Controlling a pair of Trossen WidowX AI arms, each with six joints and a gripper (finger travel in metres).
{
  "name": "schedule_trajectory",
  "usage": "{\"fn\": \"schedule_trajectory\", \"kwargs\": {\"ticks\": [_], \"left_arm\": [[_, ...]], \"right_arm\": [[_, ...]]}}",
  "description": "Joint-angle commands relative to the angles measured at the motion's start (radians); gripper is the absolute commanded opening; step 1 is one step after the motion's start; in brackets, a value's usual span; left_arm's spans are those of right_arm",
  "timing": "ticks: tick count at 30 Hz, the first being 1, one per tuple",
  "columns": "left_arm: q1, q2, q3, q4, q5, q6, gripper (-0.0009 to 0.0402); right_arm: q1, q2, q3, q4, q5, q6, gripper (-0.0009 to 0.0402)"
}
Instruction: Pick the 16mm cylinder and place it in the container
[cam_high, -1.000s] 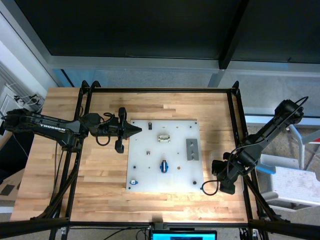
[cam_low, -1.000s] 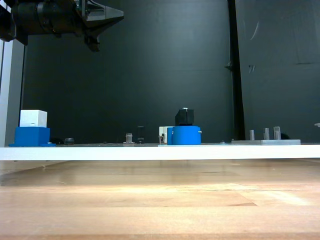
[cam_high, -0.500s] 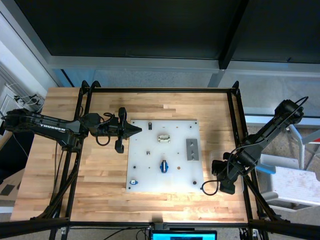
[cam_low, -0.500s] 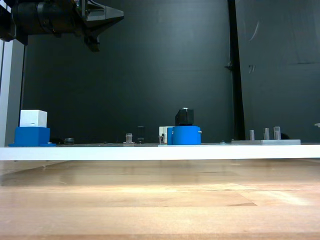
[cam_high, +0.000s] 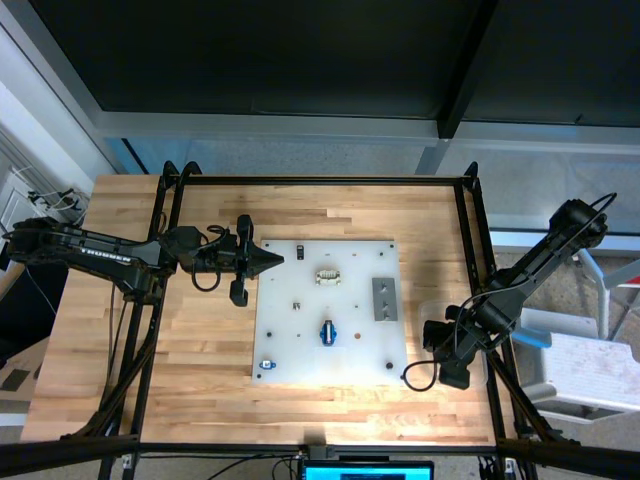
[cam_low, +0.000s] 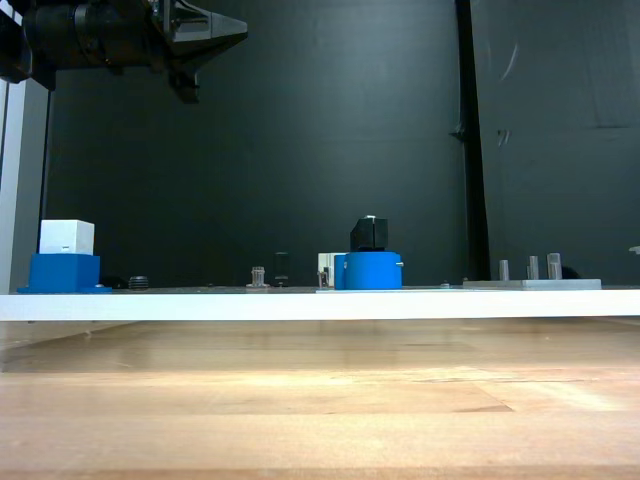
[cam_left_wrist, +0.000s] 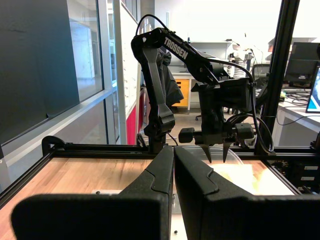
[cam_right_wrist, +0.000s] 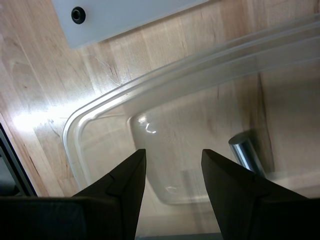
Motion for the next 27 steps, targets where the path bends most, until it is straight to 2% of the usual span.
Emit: {"fn": "schedule_trajectory", "kwargs": {"ticks": [1, 27], "left_arm": [[0.000, 0.000, 0.000, 0.000, 0.000, 0.000, 0.0000], [0.000, 0.000, 0.000, 0.000, 0.000, 0.000, 0.0000]], "right_arm": [[0.000, 0.000, 0.000, 0.006, 0.000, 0.000, 0.0153], [0.000, 0.000, 0.000, 0.025, 0.000, 0.000, 0.0153]]}}
